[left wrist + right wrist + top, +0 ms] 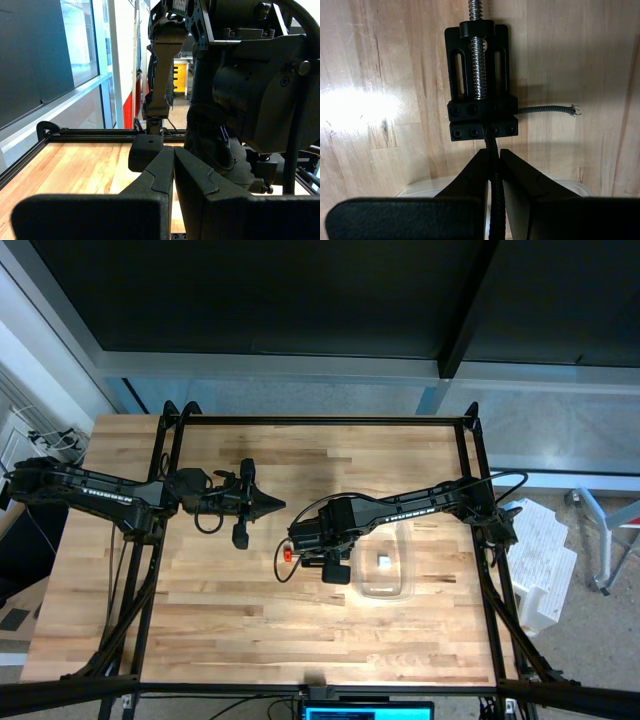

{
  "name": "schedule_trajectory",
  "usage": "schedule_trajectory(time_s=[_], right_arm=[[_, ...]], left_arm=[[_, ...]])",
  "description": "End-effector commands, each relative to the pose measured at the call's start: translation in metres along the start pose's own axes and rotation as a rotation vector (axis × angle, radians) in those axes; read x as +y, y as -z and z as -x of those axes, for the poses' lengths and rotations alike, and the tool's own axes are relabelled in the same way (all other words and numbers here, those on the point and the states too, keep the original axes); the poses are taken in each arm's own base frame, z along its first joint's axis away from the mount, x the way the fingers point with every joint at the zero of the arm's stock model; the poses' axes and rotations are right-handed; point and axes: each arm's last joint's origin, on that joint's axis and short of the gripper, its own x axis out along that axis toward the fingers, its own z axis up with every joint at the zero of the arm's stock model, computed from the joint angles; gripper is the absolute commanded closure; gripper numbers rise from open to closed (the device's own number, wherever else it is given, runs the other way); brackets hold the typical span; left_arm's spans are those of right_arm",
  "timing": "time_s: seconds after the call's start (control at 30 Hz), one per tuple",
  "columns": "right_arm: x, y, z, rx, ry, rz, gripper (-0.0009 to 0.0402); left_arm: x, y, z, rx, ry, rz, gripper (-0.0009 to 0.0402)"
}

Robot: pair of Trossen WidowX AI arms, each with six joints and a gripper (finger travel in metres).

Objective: Pick the USB-C connector and install on taskboard

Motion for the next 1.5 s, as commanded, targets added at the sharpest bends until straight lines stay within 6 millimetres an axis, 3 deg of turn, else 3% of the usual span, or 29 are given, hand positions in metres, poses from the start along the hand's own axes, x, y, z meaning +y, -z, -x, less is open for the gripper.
schedule_trajectory(time_s=[0.03, 0.73, 1.07, 1.5], right_arm=[[0.0, 0.0, 0.0, -0.005, -0.003, 0.004, 0.0394], [0.0, -0.001, -0.002, -0.008, -0.002, 0.022, 0.0394], [0.001, 0.0, -0.019, -0.006, -0.006, 0.037, 0.0393], [0.001, 0.001, -0.016, -0.007, -0.007, 0.037, 0.0393]], left_arm=[[0.0, 0.0, 0.0, -0.001, 0.0, 0.0, 0.0393], [0.0, 0.0, 0.0, -0.001, 0.0, 0.0, 0.0393], [0.0, 0.0, 0.0, -0.001, 0.0, 0.0, 0.0393], [0.0, 0.0, 0.0, -0.001, 0.0, 0.0, 0.0393]])
